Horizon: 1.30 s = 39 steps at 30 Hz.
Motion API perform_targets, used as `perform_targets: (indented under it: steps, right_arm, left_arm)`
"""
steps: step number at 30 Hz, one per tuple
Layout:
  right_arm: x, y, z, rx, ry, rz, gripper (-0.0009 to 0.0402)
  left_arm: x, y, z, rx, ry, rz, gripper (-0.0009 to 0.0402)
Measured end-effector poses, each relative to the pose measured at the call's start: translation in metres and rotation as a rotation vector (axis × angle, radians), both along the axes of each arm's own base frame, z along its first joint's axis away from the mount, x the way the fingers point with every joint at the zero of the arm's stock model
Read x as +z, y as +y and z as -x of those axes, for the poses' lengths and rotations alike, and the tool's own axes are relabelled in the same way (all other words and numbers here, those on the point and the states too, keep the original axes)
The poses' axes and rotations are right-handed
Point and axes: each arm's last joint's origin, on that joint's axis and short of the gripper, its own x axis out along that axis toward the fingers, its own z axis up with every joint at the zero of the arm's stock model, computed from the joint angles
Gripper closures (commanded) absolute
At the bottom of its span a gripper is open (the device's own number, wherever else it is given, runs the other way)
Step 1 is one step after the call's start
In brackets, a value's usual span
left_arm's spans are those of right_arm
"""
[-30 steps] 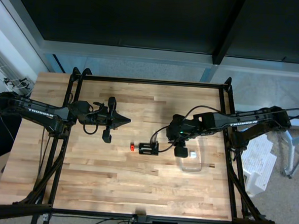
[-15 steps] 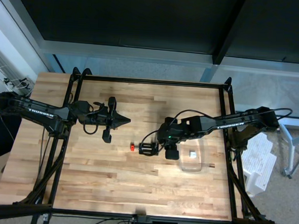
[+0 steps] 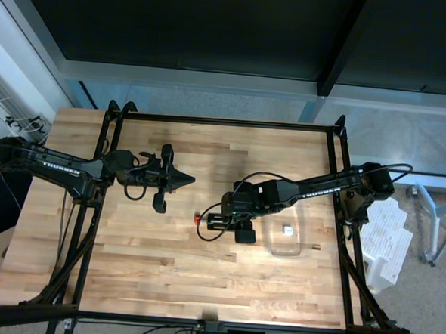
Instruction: Remove the USB-C connector from taskboard and place in the container
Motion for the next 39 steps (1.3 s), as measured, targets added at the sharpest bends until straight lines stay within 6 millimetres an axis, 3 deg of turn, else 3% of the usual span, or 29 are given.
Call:
perform_targets:
  steps: [7,39]
  right_arm:
    - [-0.0028,0.0001,-0.0011,-0.001,0.001,0.002,0.0235]
    - [-0.0026,-0.0005,-0.0016,-0.002,-0.008,-0.001,0.0388]
  left_arm:
    - [0.0001,0.0,0.0,0.0,0.0,0.0,0.0393]
    - [0.0,0.0,0.0,0.0,0.0,0.0,0.0393]
